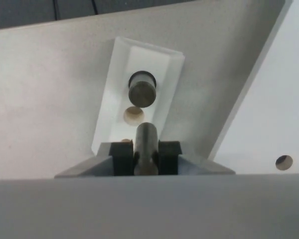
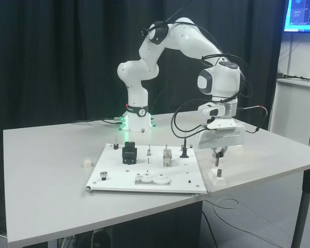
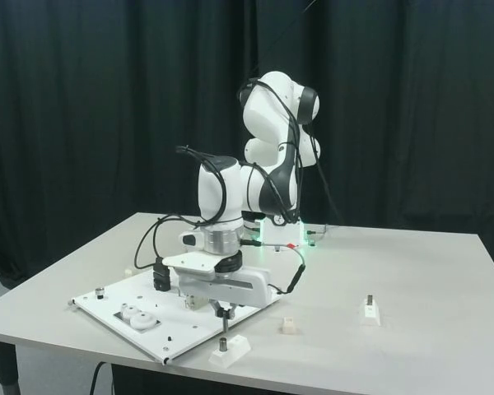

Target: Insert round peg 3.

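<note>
Black fingers point(image 1: 146, 155) are pinching a dark round metal peg point(image 1: 146, 144) at frame centre, hovering beside the empty hole point(image 1: 133, 114) in the white holder block point(image 1: 117, 99); it needs centring before descending.

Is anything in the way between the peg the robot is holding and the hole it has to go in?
Nothing visible blocks it. The gripper holds the peg above the white block, whose empty hole is uncovered. Another peg stands in the block beside that hole.

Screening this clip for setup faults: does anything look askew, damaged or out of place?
Nothing stands out. The gripper holds a peg above the white block, which already carries one upright peg beside an empty hole.
</note>
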Controlling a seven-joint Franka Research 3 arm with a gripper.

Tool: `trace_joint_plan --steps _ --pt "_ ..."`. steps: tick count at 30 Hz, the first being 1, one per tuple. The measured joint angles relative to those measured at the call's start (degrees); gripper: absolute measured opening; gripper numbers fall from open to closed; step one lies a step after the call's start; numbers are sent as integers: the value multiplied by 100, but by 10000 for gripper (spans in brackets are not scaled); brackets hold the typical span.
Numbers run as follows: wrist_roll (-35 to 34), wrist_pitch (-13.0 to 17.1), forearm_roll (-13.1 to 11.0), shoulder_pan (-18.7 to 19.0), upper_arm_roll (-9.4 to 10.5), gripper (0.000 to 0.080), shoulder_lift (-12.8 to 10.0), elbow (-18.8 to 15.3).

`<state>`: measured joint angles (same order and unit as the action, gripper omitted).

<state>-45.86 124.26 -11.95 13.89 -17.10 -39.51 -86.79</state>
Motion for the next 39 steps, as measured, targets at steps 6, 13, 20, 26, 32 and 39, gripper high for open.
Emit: trace_joint_plan --steps 6,13,20,26,32,39 --pt "0 0 34 -4 -16 102 0 9" --pt "0 0 126 -4 -71 102 0 15" --pt "10 -37 262 -14 -122 102 2 14" --pt "35 -110 383 -74 -136 102 16 6" --pt "143 -165 447 -169 -136 102 37 -21" --pt "310 -198 447 -277 -134 102 62 -49"
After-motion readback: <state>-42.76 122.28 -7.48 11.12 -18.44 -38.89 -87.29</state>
